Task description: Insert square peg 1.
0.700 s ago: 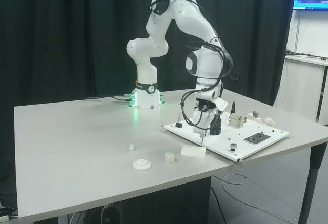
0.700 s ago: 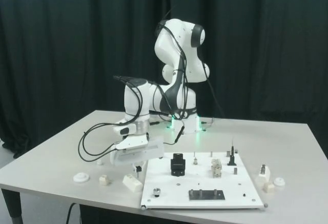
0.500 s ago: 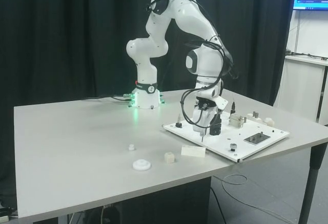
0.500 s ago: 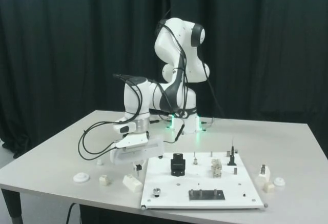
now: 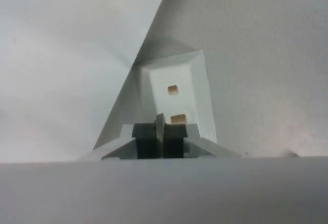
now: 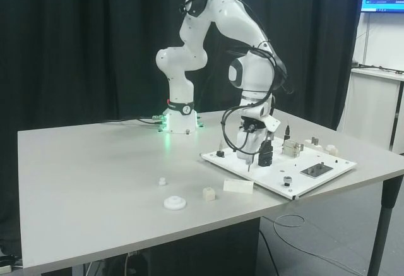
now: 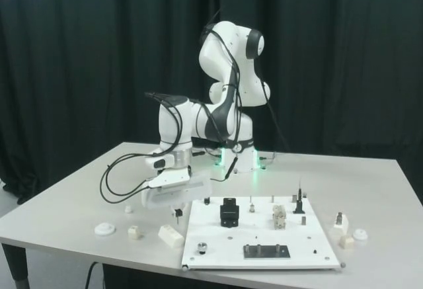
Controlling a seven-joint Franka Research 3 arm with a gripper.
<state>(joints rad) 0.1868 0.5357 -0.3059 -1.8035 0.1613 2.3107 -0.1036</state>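
My gripper (image 5: 160, 131) is shut on a thin grey square peg (image 5: 160, 124) that points downward. It hangs above a white block (image 5: 177, 93) with two square holes, which lies on the grey table beside the edge of the white board (image 5: 61, 55). In the first room view the gripper (image 6: 248, 162) is a short way above the block (image 6: 238, 186), at the board's (image 6: 278, 182) near corner. The second room view shows the gripper (image 7: 176, 211) above the block (image 7: 171, 235), left of the board (image 7: 218, 244).
A small white cube (image 6: 208, 193), a white round disc (image 6: 174, 203) and a little white piece (image 6: 162, 180) lie on the table near the block. The board carries a black fixture (image 6: 265, 153), a grey plate (image 6: 315, 170) and several small posts.
The arm has lifted the gripper and peg a little higher above the block. The block and the other parts have stayed put.
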